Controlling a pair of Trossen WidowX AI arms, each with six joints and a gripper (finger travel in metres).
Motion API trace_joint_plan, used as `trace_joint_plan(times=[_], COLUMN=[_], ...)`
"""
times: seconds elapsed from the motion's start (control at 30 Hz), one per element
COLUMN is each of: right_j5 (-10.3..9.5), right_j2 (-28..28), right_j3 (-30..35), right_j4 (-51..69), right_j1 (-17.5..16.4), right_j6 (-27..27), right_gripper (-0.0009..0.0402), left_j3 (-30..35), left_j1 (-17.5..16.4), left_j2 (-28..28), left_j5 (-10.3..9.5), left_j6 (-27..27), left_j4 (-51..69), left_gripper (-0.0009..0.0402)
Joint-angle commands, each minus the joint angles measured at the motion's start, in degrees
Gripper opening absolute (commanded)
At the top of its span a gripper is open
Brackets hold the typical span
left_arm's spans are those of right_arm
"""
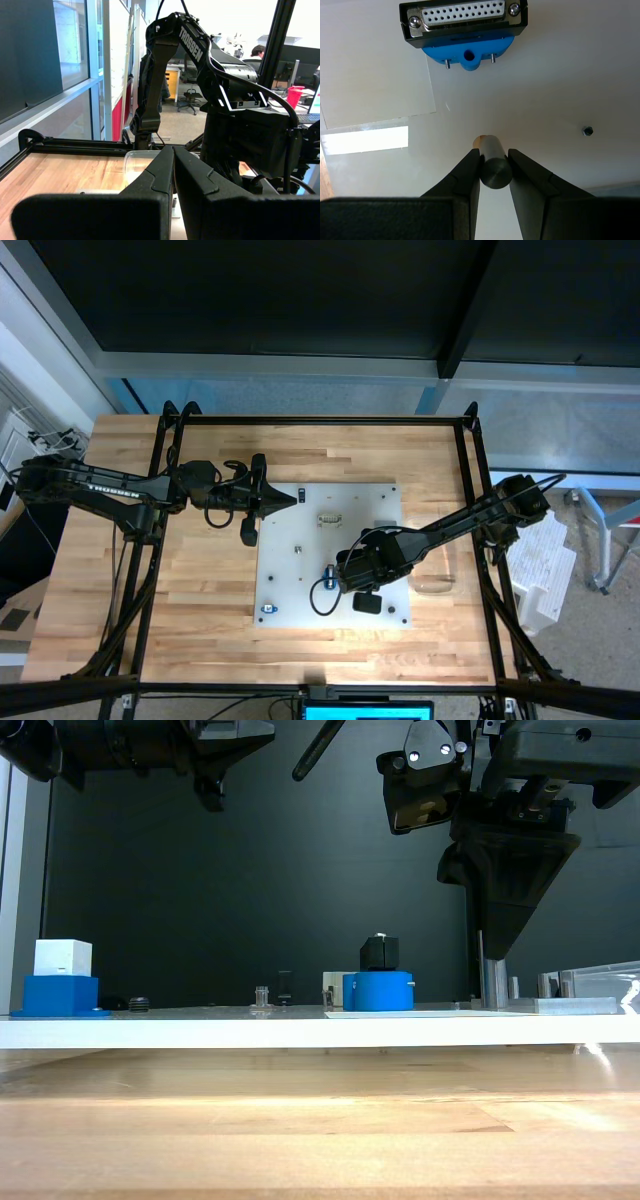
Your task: Pick the 16mm cylinder and install on the taskboard
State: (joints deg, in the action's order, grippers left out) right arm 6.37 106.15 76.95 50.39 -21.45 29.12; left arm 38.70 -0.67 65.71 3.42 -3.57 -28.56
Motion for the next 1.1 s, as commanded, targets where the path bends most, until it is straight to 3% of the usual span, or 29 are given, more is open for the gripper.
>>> trace_joint_plan(times=[0.03,1.1], right_j5=[-0.07,-0.07], right_j2=[0.15,0.15], right_j3=[-0.09,-2.19], right_j4=[-0.07,-2.25], right_j1=[-0.04,-0.04], right_j6=[0.02,0.24], right_gripper=[0.0018,0.0018], left_j3=[0.02,0.02], left_j1=[0.00,0.00], left_j2=[0.00,0.00], left_j5=[0.02,0.02], left_j6=[0.00,0.00], left_j4=[0.00,0.00], left_gripper=[0.0000,0.0000])
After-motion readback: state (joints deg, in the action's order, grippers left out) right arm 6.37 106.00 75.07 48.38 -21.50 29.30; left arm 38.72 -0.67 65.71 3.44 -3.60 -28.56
